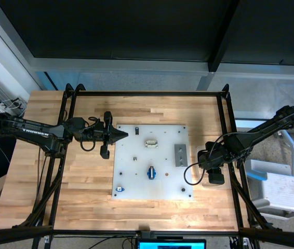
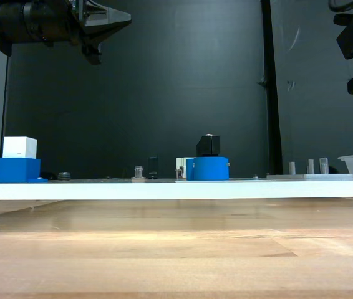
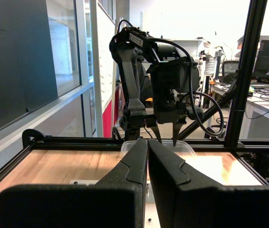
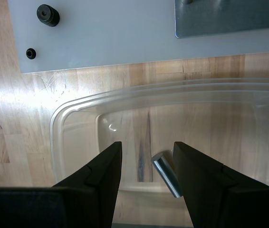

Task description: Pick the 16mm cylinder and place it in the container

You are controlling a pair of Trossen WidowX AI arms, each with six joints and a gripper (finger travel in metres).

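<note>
Right jaws straddle cylinder (image 4: 167,175) in container (image 4: 54,128) (cropped) — left jaws closed, aloft.

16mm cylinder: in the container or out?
In. The 16mm cylinder lies on its side inside the container, below the open right gripper; left gripper shut, parked over the left edge of the board.
</note>
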